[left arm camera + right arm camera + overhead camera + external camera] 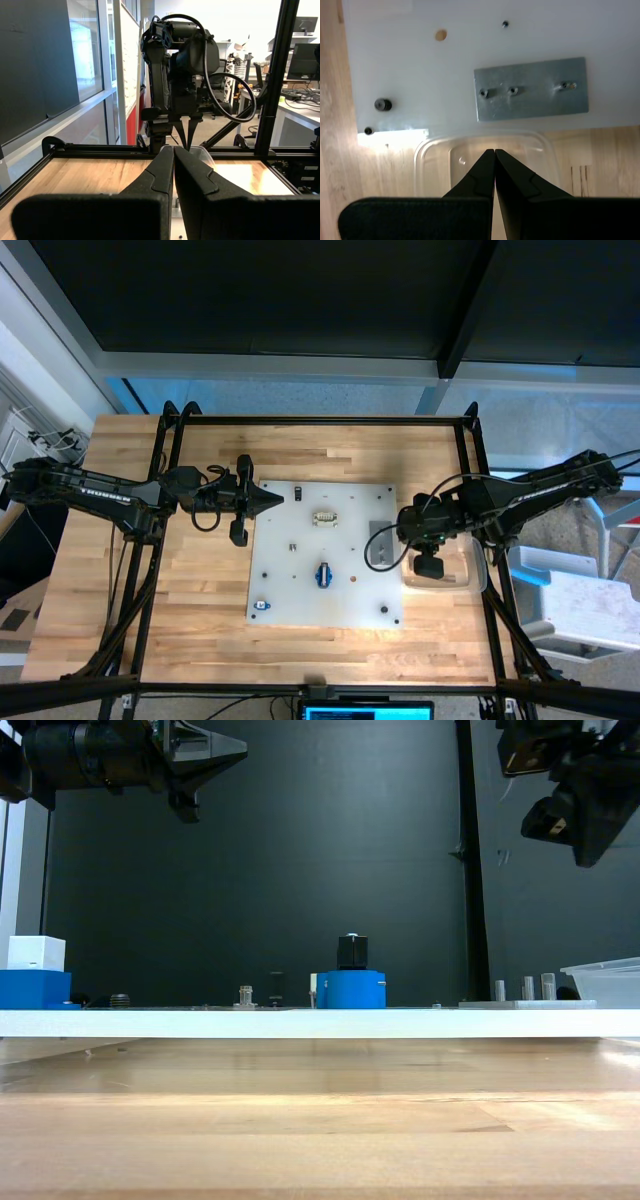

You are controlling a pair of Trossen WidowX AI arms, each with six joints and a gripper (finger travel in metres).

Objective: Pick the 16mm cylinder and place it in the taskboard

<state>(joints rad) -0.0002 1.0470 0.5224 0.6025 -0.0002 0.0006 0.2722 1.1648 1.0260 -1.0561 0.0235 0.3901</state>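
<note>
Right wrist view: right gripper (494, 151) hangs above clear tray (422, 150), fingers pressed together, nothing visible between them | 16mm cylinder (382, 104) stands on taskboard (420, 65) near a corner, well apart from that gripper | left gripper (173, 149) parked high, fingers together | step: looks placed, seating unclear | next: check it; if loose, spread fingers and descend squarely over it

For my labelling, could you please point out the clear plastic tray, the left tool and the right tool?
clear plastic tray (470, 135): right wrist view, on its rim.
left tool (279, 498): high view, between shut fingertips, by the taskboard (300, 585).
right tool (494, 151): right wrist view, shut fingertips, over that tray.
</note>
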